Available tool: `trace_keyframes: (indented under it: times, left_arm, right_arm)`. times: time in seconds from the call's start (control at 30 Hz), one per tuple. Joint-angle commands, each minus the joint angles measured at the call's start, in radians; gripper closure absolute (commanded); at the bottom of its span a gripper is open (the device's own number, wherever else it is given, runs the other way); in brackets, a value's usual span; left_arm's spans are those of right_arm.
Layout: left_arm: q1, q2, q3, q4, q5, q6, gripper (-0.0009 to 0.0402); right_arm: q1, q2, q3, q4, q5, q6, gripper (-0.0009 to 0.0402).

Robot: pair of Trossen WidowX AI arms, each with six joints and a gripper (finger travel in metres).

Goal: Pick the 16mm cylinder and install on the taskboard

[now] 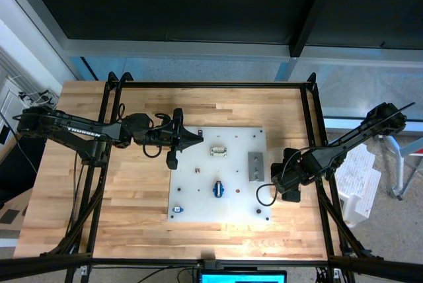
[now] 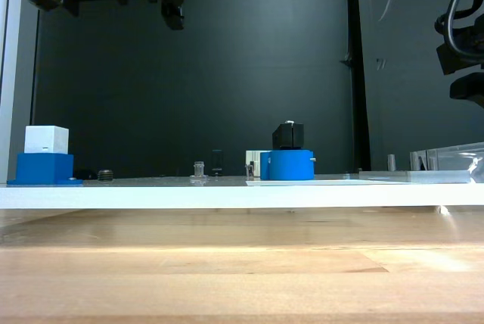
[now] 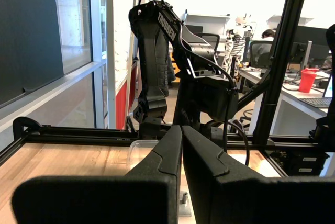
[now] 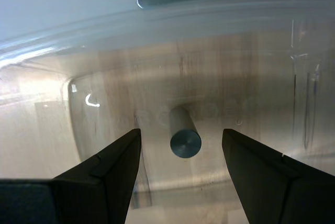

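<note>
- Right wrist view: 16mm cylinder (image 4: 184, 131) lies on its side on floor of clear tray (image 4: 272, 93); long axis runs straight away from cam, flat round end face toward lens.
- Right hand (image 4: 181, 131): fingers apart, one either side of cylinder, gap both sides, no contact.
- High view: right hand (image 1: 291, 194) points down just off right edge of taskboard (image 1: 198, 197); cylinder hidden beneath it.
- Left hand (image 1: 198, 137): fingers together, nothing between them, held level above board's left edge, pointing toward right arm. Left wrist view confirms fingertips (image 3: 178, 135) pressed shut.
- Taskboard lies flat on desk (image 1: 79, 190); carries blue fitting (image 1: 218, 189), grey block (image 1: 256, 165), beige connector (image 1: 218, 150).
</note>
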Motion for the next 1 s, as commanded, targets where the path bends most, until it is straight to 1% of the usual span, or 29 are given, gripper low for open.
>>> trace_keyframes:
  times: [0.03,0.47,0.8,1.0]
  left_arm:
    - [0.000,0.000,0.000,0.000,0.000,0.000,0.0393]
    - [0.000,0.000,0.000,0.000,0.000,0.000,0.0393]
    - [0.000,0.000,0.000,0.000,0.000,0.000,0.0393]
    - [0.000,0.000,0.000,0.000,0.000,0.000,0.0393]
  right_arm:
    - [0.000,0.000,-0.013,0.018,0.000,0.000,0.0186]
    - [-0.006,0.000,-0.050,0.063,0.001,0.000,0.0200]
    - [-0.008,0.000,-0.061,0.083,0.001,-0.005,0.0223]
    - [-0.008,0.000,-0.061,0.083,0.000,-0.007,0.0246]
